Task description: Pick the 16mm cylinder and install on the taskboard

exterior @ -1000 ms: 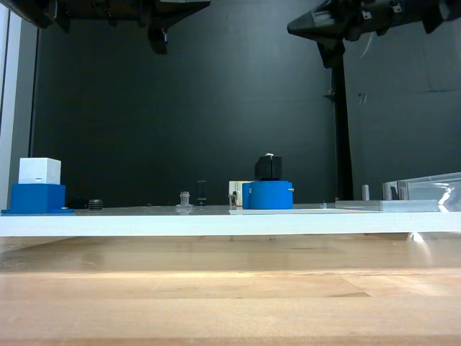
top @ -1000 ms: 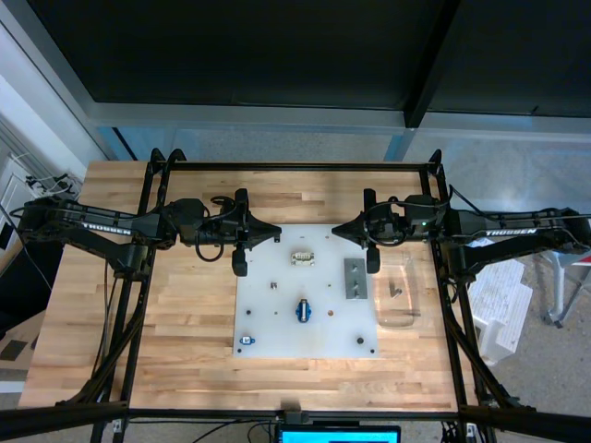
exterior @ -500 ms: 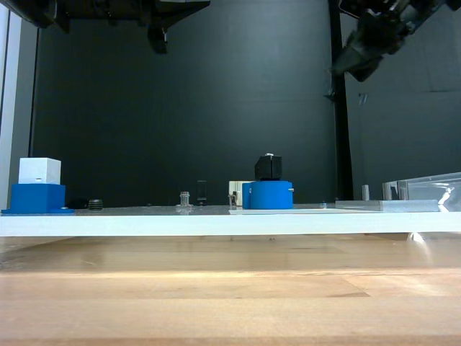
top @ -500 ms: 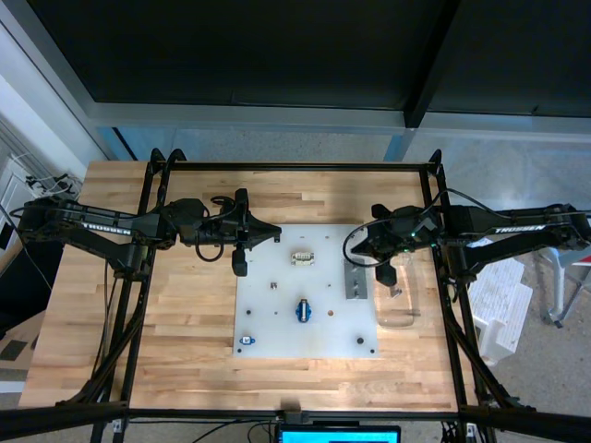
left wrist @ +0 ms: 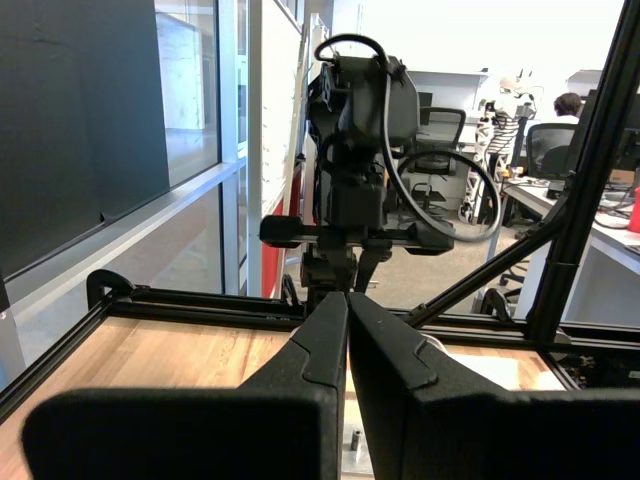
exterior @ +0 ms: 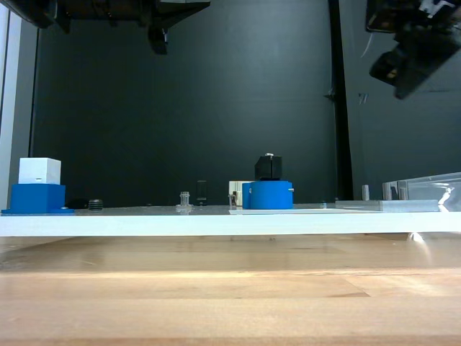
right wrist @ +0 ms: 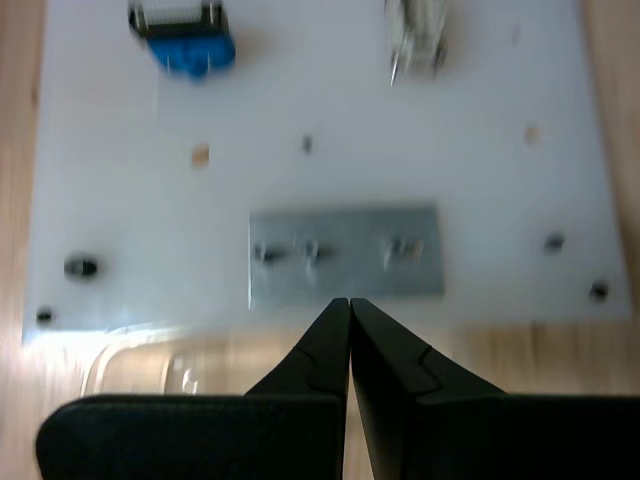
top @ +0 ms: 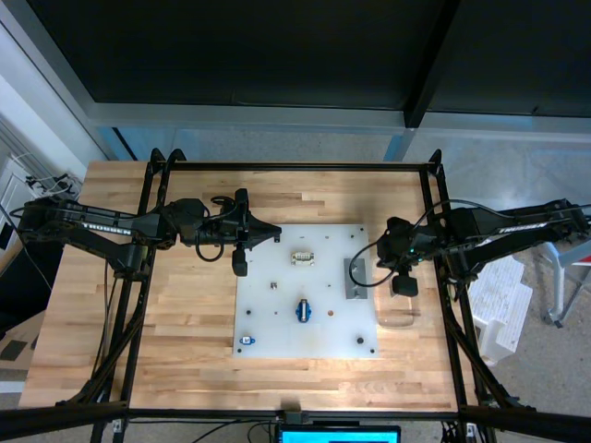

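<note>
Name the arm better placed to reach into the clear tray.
Right. The right gripper hangs over the clear tray, jaws shut; the left gripper, also shut, hangs at the far left corner of the taskboard, across from it.

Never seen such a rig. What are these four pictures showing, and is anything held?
Two black robot arms reach in from the sides of a wooden table. One picture looks down from above, one looks level along the tabletop, and two come from cameras on the arms' wrists. On the table lies a flat white square taskboard carrying a rectangular grey metal block and a blue fitting; a clear plastic tray sits at its right. The left gripper hangs shut by the board's far left corner. The right gripper, also shut, points down over the block's tray-side edge. Neither holds anything.
</note>
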You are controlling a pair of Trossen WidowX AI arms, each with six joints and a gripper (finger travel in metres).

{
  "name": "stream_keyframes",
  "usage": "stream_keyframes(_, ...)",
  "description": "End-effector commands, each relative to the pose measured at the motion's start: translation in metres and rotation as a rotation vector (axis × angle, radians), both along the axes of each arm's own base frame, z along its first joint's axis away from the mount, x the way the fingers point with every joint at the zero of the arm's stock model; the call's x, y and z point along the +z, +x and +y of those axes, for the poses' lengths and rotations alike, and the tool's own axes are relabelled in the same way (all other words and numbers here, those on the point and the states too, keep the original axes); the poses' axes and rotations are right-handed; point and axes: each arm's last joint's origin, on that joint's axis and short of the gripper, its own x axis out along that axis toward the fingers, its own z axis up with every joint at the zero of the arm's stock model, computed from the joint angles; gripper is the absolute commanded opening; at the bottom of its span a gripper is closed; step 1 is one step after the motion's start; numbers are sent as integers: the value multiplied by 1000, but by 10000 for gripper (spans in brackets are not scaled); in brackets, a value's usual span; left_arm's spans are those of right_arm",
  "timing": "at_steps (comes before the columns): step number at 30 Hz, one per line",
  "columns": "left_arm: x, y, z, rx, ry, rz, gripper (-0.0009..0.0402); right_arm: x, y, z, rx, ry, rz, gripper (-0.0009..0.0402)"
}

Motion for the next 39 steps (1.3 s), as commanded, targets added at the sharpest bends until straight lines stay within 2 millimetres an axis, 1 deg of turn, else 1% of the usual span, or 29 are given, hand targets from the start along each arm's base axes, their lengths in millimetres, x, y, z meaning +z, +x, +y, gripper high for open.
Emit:
stream_keyframes(1,0,0,0,0,0,-1,0,-5,-4,5,10,-1,77,0)
stream_keyframes(12,0,0,0,0,0,0,0,-13,-17,19,32,-1,238,0)
stream_keyframes(18,0,0,0,0,0,-1,0,-16,-21,24,52,-9,272,1)
stream_keyframes(21,0,0,0,0,0,-1,0,-18,-22,25,61,-13,281,12)
stream_keyframes(25,0,0,0,0,0,0,0,-23,-23,25,63,-19,297,52)
stream_keyframes(33,0,0,0,0,0,-1,0,-32,-22,25,40,-47,306,164)
stream_keyframes(36,0,0,0,0,0,-1,0,-37,-21,26,36,-48,301,194)
stream_keyframes(39,0,0,0,0,0,-1,0,-46,-21,27,40,-49,309,211)
